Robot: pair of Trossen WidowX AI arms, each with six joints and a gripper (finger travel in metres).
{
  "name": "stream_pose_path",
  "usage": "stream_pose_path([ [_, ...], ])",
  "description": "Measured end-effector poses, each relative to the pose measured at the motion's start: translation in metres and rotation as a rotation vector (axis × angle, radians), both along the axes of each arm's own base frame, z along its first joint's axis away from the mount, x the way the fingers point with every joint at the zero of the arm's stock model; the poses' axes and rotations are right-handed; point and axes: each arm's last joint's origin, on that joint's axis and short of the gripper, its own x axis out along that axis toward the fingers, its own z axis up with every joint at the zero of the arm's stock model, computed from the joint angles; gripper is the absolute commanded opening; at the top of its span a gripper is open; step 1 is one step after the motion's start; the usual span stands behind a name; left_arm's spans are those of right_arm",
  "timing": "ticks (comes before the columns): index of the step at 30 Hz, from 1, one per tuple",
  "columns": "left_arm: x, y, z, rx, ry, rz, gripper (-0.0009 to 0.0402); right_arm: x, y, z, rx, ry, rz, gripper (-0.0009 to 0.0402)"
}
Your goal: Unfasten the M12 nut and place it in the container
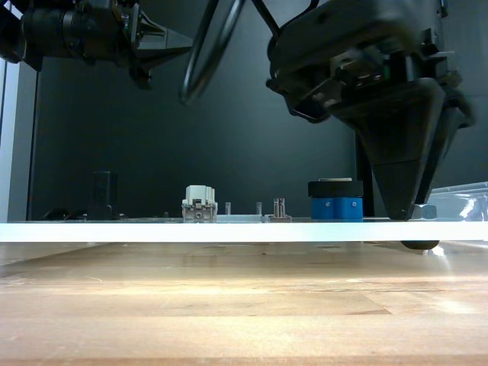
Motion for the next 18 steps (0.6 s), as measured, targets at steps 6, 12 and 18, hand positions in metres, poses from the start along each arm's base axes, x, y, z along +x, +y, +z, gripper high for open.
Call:
stream_pose_path([
  [6, -0.0001, 0.0000, 0.0000, 0.000, 0.000, 0.000, 0.0000, 0.0007, 0.0004, 0.0004, -0.021, -0.021, 0.387, 0.0016],
  [12, 0.0000, 0.0000, 0.0000, 0.000, 0.000, 0.000, 0.0000, 0.0011, 0.0006, 0.0007, -0.041, -0.037, 0.702, 0.0016],
  [18, 0.0000, 0.0000, 0.0000, 0.000, 0.000, 0.000, 0.0000, 0.0021, 0.0011, 0.0014, -0.066, -0.062, 1.052, 0.0016],
])
